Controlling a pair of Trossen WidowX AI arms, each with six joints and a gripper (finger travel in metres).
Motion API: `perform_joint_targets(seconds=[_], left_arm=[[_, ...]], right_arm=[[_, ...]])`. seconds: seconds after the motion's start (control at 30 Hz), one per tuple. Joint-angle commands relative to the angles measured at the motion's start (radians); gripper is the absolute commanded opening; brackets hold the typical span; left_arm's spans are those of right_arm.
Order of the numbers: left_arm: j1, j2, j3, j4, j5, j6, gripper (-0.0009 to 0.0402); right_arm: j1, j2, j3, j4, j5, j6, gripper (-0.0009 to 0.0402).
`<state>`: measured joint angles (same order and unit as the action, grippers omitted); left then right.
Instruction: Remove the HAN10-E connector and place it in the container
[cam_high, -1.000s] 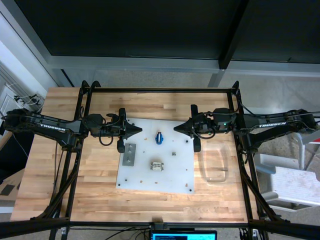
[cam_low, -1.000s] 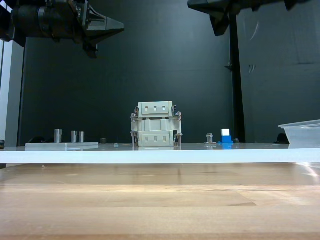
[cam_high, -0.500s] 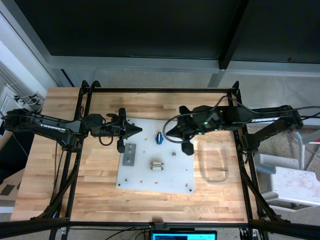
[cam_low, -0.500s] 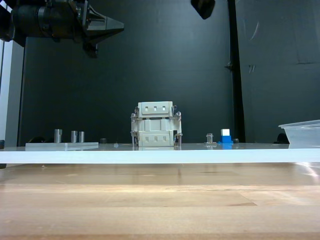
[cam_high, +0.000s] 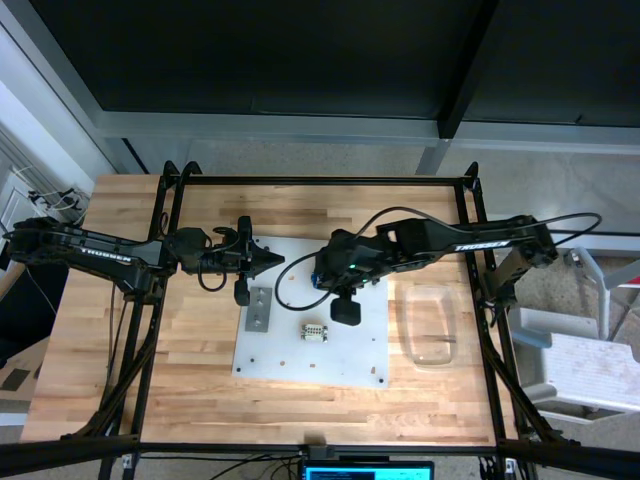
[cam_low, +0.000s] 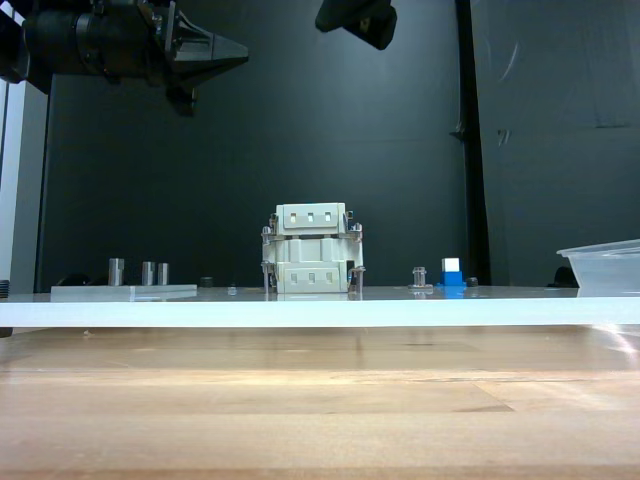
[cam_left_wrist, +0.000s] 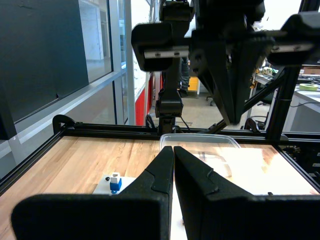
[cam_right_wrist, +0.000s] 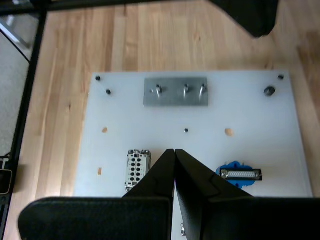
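1. The small light-grey rectangular block connector (cam_high: 314, 332) is seen standing on the white rectangular plastic board (cam_high: 340, 358), just below the centre of the high view. It is touched by neither gripper.
2. In the low view the connector (cam_low: 311, 250) is shown at mid-frame, upright on the board's top face.
3. The clear plastic rectangular tub with rounded corners (cam_high: 407, 325) is set on the wooden table (cam_high: 190, 380) just right of the board, well apart from the connector. Its rim (cam_low: 600, 250) is caught at the right edge of the low view.
4. The right gripper (cam_high: 316, 281) is held in the air over the upper middle of the board, up-frame from the connector. Its fingers (cam_right_wrist: 165, 165) are pressed together, and nothing is pinched between them. In the right wrist view the connector and the blue upright part (cam_right_wrist: 240, 175) are seen on opposite sides of those fingers.
5. The left gripper (cam_high: 278, 260) is held high over the board's upper left corner, at the upper left of the low view. Its fingers (cam_left_wrist: 160, 165) are likewise pressed together and nothing is held.
6. A flat grey metal plate with three pegs (cam_high: 259, 308) is seen lying on the board's left part, apart from the connector.
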<state>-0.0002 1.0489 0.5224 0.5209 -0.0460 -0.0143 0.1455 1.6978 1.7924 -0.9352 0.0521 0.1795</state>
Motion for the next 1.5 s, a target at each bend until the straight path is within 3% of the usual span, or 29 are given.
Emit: perform_joint_targets(seconds=[0.03, 0.27, 0.6, 1.07, 1.23, 1.5], left_arm=[[0.0, 0.0, 0.0, 0.0, 0.0, 0.0, 0.0], [0.0, 0.0, 0.0, 0.0, 0.0, 0.0, 0.0], [0.0, 0.0, 0.0, 0.0, 0.0, 0.0, 0.0], [0.0, 0.0, 0.0, 0.0, 0.0, 0.0, 0.0], [0.0, 0.0, 0.0, 0.0, 0.0, 0.0, 0.0], [0.0, 0.0, 0.0, -0.001, 0.0, 0.0, 0.0]], right_arm=[[0.006, 0.055, 0.051, -0.066, 0.0, 0.008, 0.0], [0.026, 0.156, 0.149, -0.178, 0.0, 0.04, 0.0022], [0.053, 0.279, 0.255, -0.232, 0.0, 0.093, 0.0131], [0.082, 0.361, 0.258, -0.223, 0.005, 0.135, 0.0254], [0.085, 0.391, 0.258, -0.217, 0.008, 0.138, 0.0275], [0.091, 0.435, 0.258, -0.22, 0.008, 0.137, 0.0277]])
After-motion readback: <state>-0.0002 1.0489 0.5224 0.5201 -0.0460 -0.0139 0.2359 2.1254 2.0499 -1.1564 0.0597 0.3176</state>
